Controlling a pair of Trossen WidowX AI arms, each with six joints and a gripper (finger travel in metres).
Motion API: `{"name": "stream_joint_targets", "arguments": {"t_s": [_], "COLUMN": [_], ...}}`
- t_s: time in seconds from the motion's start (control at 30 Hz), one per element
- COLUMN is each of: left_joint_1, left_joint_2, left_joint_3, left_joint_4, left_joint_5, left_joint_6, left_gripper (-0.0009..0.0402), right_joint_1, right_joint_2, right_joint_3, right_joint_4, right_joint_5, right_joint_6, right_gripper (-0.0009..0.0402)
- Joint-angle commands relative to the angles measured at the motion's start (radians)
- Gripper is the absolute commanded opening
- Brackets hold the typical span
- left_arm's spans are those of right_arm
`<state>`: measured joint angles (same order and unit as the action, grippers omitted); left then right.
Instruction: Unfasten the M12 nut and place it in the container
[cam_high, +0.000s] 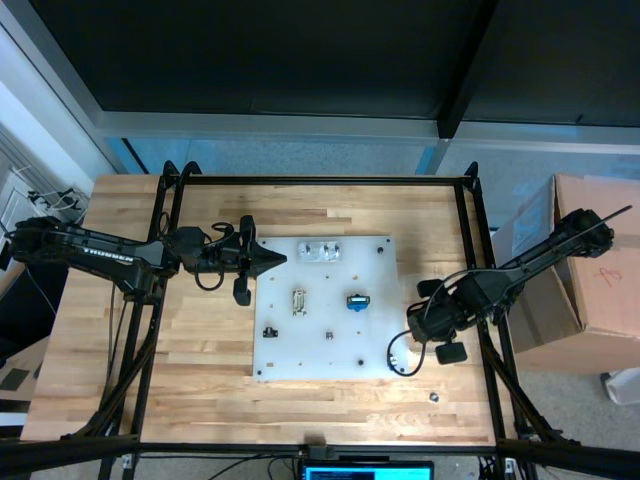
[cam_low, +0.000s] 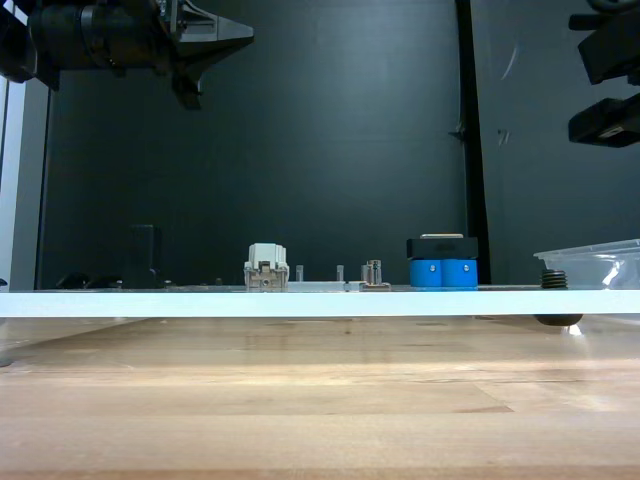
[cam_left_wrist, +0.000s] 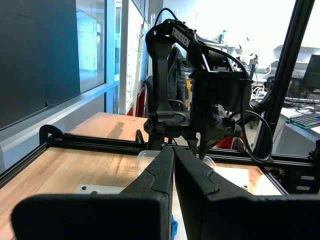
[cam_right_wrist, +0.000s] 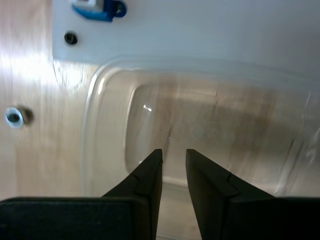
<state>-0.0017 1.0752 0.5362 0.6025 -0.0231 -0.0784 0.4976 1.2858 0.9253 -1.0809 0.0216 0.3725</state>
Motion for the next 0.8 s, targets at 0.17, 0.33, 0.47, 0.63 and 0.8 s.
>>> {"name": "stream_joint_targets", "arguments": {"t_s": [0.17, 0.33, 0.47, 0.63, 0.8], "left_joint_1": [0.0, 0.0, 0.0, 0.0, 0.0], "left_joint_2": [0.0, 0.0, 0.0, 0.0, 0.0], "left_joint_3": [0.0, 0.0, 0.0, 0.0, 0.0], "left_joint_4": [0.0, 0.0, 0.0, 0.0, 0.0], "left_joint_5": [0.0, 0.0, 0.0, 0.0, 0.0], "left_joint_6": [0.0, 0.0, 0.0, 0.0, 0.0], "left_gripper": [0.0, 0.0, 0.0, 0.0, 0.0], "right_joint_1": [0.129, 0.222, 0.288, 0.342, 0.371], "right_joint_2": [0.037, 0.097, 0.162, 0.22, 0.262], "right_joint_3": [0.039, 0.042, 0.042, 0.042, 0.051], "right_joint_4": [0.058, 0.12, 0.179, 0.278, 0.307], "right_joint_5": [0.013, 0.009, -0.018, -0.023, -0.026], "right_joint_6": [0.359, 0.58, 0.7, 0.83, 0.975], "right_gripper": [0.013, 0.0171, 0.0194, 0.0211, 0.0216]}}
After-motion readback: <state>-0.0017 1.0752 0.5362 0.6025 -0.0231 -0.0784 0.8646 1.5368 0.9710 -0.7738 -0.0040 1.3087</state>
